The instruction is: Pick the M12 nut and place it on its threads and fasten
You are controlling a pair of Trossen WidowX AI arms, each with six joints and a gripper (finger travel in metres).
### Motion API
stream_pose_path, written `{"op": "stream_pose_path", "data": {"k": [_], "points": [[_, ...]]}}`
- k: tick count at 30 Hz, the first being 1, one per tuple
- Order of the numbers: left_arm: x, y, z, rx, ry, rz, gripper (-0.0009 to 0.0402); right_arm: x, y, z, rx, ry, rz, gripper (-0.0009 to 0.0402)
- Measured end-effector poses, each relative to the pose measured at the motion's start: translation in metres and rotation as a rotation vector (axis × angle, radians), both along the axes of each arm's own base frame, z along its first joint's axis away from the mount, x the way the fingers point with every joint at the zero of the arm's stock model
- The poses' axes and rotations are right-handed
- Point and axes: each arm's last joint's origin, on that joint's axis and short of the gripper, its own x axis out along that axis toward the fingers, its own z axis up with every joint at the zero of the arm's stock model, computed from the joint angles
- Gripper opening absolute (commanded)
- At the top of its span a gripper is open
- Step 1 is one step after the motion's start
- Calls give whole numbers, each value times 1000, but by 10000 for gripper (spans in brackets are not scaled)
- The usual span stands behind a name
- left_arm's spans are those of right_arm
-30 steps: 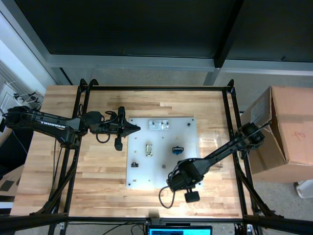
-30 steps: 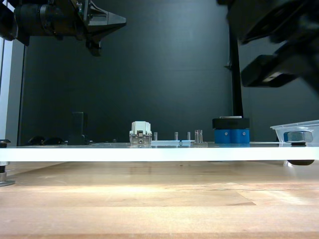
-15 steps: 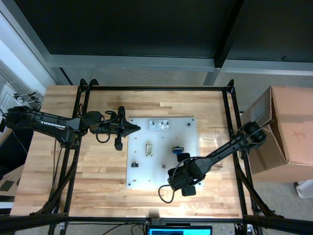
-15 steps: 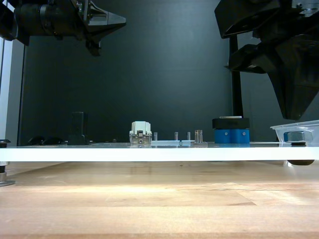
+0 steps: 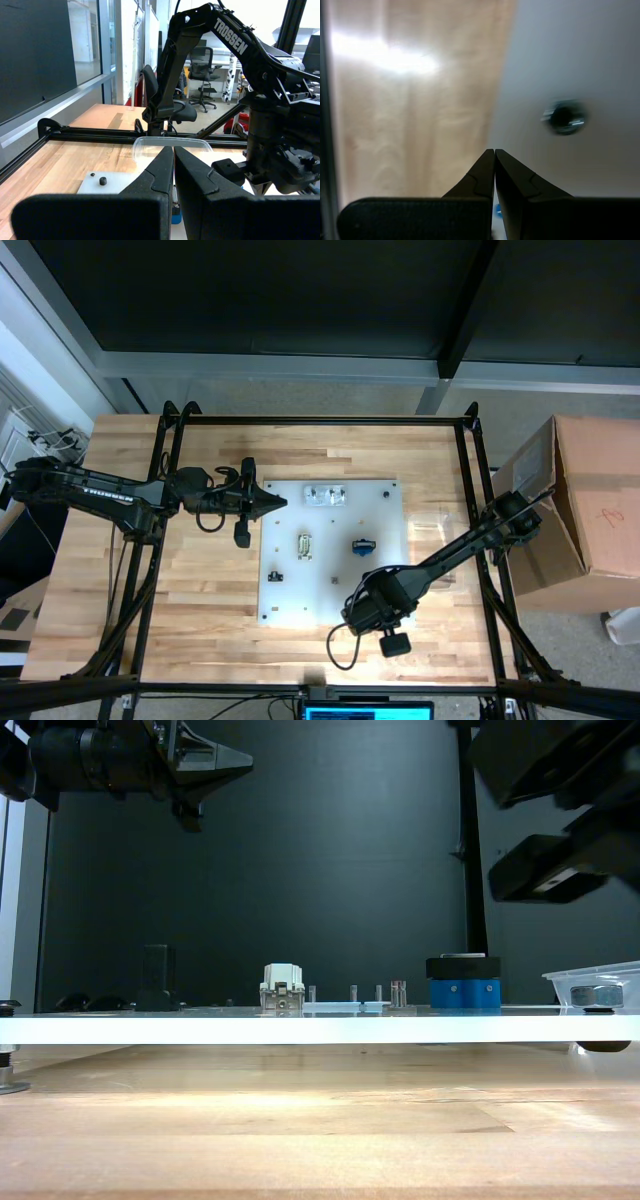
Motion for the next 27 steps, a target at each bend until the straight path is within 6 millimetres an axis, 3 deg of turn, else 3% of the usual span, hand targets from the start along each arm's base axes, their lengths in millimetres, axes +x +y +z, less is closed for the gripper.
{"op": "stream_pose_path", "data": {"k": [16,22,27], "points": [[0,0,0,0,0,0,0,-4,-13,15,-260,-137,-75,0],[0,0,0,0,0,0,0,1,-9,1,-232,-154,-77,0],[0,0,0,0,0,0,0,-2,-2,-1,28,-10,6,0]]}}
